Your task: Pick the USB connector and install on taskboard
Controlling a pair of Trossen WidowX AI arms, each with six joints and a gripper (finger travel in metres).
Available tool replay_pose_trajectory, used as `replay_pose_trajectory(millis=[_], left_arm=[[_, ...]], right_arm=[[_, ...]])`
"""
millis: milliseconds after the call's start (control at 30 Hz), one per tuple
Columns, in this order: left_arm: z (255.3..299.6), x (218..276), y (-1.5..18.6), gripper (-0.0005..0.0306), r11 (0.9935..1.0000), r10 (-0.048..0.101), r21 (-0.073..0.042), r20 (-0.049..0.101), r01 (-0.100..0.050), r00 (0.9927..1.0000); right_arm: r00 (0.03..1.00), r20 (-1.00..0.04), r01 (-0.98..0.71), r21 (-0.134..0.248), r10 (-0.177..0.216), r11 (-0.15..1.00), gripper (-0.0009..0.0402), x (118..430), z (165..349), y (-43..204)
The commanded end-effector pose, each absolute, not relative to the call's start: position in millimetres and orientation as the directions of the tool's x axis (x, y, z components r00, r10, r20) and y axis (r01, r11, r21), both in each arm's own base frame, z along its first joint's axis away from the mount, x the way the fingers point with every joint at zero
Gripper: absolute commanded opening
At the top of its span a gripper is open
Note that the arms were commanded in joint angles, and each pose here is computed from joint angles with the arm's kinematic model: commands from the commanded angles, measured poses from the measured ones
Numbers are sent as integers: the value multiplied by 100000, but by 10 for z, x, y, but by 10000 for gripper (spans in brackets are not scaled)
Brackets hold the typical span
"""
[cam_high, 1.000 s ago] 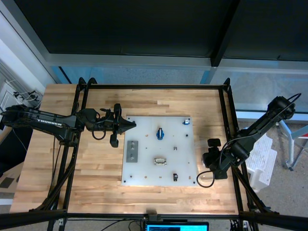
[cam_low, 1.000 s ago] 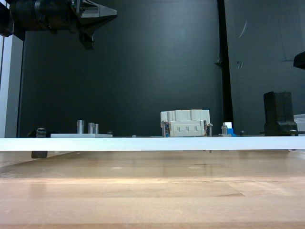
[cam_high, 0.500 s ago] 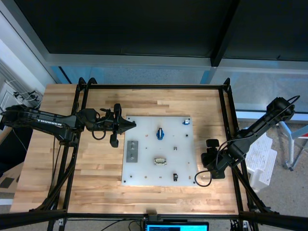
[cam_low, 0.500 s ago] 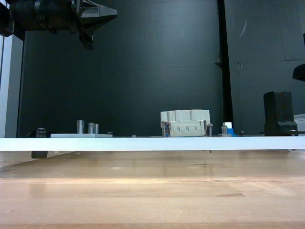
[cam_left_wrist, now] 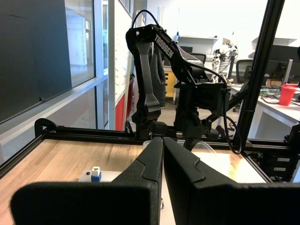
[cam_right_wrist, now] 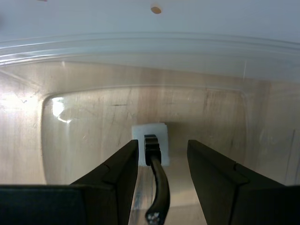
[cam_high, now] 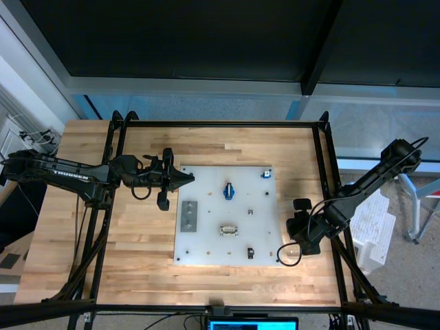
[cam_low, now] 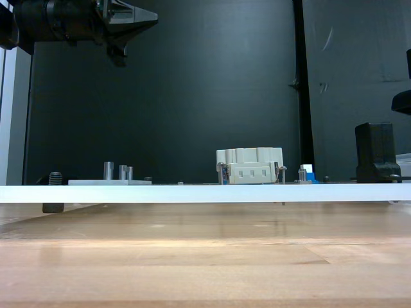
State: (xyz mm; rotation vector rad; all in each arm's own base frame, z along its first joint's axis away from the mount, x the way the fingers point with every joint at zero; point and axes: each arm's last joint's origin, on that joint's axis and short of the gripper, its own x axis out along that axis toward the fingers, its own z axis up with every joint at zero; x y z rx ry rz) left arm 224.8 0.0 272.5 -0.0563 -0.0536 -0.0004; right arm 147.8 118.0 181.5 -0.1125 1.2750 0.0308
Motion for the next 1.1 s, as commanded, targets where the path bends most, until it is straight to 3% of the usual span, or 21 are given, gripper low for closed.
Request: replay_pose_trajectory(millis=[33,500,1100], left_arm=[[2725,2248,0,0,99842,76,-5621,5395,227,99854],[2725,2248,0,0,99842,76,-5621,5395,227,99854],[2724,2249,1,0,99842,114,-5621,5357,187,99856]], right_arm=[[28919,-95637,-8754,-6960,-4151,99373,136,1488,1798,1186],[27400,-96104,-9387,-6432,-3633,99350,102,1491,1778,1194],[27385,-96112,-10938,-6759,-3530,99170,-1,1490,1778,1195]])
